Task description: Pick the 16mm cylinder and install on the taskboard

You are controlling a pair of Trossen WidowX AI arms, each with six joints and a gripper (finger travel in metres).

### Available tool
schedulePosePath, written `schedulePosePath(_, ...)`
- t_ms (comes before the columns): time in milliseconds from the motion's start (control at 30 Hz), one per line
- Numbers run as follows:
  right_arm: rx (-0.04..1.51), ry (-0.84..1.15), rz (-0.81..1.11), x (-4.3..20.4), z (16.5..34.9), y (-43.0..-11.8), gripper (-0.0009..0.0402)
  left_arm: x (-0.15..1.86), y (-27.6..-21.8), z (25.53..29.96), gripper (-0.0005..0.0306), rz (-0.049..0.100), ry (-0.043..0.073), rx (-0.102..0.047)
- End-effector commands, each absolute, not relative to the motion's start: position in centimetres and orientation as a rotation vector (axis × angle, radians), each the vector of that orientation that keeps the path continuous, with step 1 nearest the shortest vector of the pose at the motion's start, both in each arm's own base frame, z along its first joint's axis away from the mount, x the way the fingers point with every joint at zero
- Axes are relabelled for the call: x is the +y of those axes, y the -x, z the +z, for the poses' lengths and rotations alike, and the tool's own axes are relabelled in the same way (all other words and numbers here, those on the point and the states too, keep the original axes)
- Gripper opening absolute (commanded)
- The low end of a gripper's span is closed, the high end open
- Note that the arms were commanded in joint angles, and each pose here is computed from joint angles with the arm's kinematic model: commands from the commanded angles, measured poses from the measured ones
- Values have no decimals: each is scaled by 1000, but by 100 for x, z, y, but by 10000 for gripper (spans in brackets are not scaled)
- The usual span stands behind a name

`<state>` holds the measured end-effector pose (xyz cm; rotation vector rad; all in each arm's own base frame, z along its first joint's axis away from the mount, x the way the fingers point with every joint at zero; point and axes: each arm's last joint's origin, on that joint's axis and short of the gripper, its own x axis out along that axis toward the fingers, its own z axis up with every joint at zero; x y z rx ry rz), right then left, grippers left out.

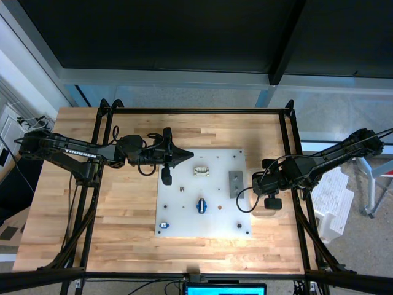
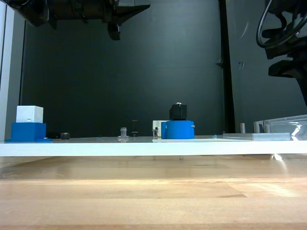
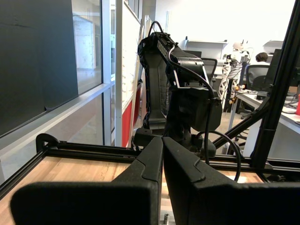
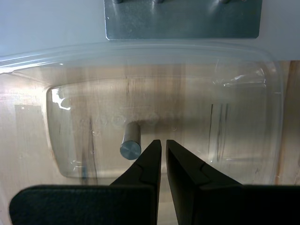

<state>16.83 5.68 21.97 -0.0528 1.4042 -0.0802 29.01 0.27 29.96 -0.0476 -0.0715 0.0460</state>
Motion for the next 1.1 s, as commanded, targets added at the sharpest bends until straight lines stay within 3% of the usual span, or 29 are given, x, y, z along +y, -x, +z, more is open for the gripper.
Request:
schedulePosePath(33, 1408, 49, -74, 572, 2175, -1677, 14, 27, -2901, 2996, 0, 46, 47, -71)
schedulePosePath(1100, 1436, 47, -52, 594, 1934, -1662, 14, 27, -2901, 2996, 0, 46, 47, -72)
